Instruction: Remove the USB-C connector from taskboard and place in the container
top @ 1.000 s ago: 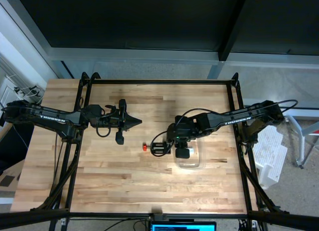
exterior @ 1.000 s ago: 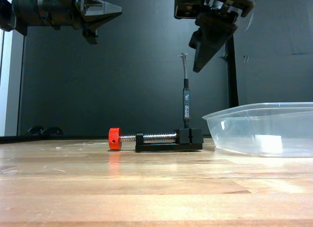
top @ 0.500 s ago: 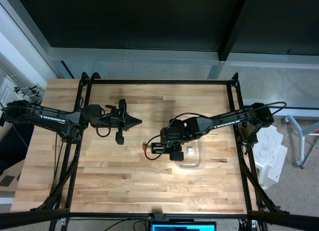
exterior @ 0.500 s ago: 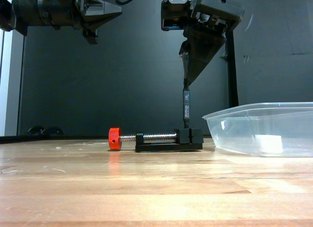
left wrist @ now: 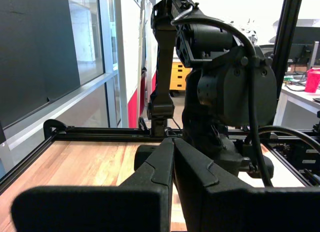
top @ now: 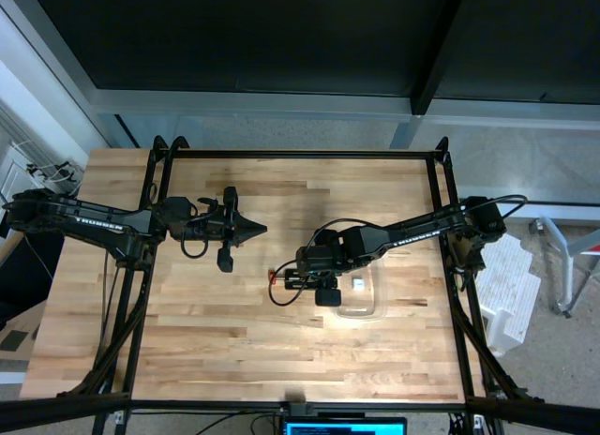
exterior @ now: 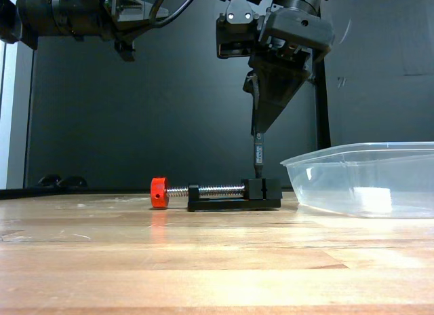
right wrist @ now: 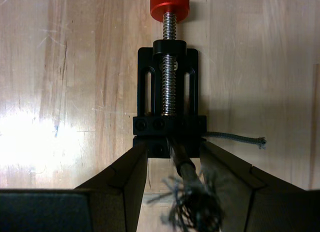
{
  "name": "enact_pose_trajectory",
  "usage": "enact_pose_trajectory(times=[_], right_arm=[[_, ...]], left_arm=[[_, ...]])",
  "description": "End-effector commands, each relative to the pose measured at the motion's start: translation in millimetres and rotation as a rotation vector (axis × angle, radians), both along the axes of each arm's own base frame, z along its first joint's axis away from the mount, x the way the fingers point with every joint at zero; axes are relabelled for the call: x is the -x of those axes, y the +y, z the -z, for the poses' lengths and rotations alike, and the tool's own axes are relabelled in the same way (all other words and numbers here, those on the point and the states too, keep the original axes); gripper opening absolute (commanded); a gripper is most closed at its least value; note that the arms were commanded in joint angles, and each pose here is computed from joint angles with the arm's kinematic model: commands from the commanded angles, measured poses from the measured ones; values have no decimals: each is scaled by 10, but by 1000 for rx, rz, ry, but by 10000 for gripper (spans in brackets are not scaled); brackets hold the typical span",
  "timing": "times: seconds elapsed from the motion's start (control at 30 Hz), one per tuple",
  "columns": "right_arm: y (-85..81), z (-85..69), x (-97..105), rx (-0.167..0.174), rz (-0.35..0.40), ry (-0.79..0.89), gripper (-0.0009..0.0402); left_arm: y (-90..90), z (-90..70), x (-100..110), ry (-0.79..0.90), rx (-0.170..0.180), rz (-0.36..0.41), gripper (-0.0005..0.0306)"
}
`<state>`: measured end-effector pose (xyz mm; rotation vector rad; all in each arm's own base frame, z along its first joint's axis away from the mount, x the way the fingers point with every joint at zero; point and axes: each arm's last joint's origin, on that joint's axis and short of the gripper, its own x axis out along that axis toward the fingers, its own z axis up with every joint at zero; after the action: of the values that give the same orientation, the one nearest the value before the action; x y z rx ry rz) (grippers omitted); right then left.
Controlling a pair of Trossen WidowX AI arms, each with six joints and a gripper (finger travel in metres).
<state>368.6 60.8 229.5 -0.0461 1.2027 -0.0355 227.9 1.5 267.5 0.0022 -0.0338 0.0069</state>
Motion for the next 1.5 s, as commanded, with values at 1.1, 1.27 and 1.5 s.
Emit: enact_pose_trajectory(times=[1.1, 1.27, 1.5], right_arm=[[-11, -8, -11, 10, -26, -13, 0], [-17, -56, 7, 9, -28, -25, 0], [-21, -152, 29, 5, -28, -51, 0]], left_arm=[[0, -1, -1, 0, 0, 0, 0], [1, -1, -1, 0, 0, 0, 0], [1, -1, -1, 0, 0, 0, 0]])
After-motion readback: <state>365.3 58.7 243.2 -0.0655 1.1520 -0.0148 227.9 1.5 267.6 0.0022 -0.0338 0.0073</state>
